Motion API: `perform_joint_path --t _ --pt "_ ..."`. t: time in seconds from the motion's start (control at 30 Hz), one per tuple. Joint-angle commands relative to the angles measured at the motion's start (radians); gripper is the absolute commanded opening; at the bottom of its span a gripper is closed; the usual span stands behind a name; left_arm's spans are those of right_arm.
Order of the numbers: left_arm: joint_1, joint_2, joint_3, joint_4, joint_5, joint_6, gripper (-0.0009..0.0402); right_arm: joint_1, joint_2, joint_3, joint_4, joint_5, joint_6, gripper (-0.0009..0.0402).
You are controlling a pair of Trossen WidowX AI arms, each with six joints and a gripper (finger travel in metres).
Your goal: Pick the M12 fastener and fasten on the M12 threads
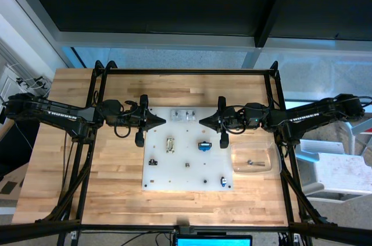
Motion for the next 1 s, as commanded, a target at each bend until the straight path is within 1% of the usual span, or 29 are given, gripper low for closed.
perform_joint_path --t 0.03,0.33,0.37,0.4,0.43,0.47,0.5,0.53,0.73,0.8,0.83,0.87,1.0 --pt "0.000 0.000 0.000 0.000 0.000 0.000 0.0000 0.000 0.000 0.000 0.000 0.000 0.000 0.0000" --pt "0.000 0.000 0.000 0.000 0.000 0.000 0.0000 0.000 0.000 0.000 0.000 -0.002 0.005 0.0000" --pt "0.000 0.000 0.000 0.000 0.000 0.000 0.0000 0.000 0.000 0.000 -0.001 -0.013 0.024 0.0000" --pt "0.000 0.000 0.000 0.000 0.000 0.000 0.0000 0.000 0.000 0.000 0.002 -0.040 0.031 0.0000" --pt "0.000 0.000 0.000 0.000 0.000 0.000 0.0000 0.000 0.000 0.000 0.006 -0.076 0.019 0.0000" --pt "0.000 0.000 0.000 0.000 0.000 0.000 0.0000 0.000 0.000 0.002 0.001 -0.099 0.011 0.0000" --pt "0.000 0.000 0.000 0.000 0.000 0.000 0.0000 0.000 0.000 0.006 -0.011 -0.106 0.005 0.0000" --pt "0.000 0.000 0.000 0.000 0.000 0.000 0.0000 0.000 -0.001 0.011 -0.031 -0.105 -0.003 0.0000" --pt "0.000 0.000 0.000 0.001 0.000 0.000 0.0000 0.002 -0.024 0.074 -0.254 -0.106 -0.089 0.0000" --pt "0.000 0.000 0.000 0.000 0.000 0.000 0.0000 0.003 -0.032 0.104 -0.349 -0.122 -0.112 0.0000" --pt "0.000 0.000 0.000 0.001 0.000 0.000 0.0000 0.003 -0.035 0.120 -0.402 -0.135 -0.127 0.0000" --pt "0.000 0.000 0.000 0.000 0.000 0.000 0.0000 0.005 -0.037 0.137 -0.457 -0.138 -0.145 0.0000" --pt "0.000 0.000 0.000 0.000 0.000 0.000 0.0000 0.035 -0.037 0.200 -0.660 -0.130 -0.226 0.0000"
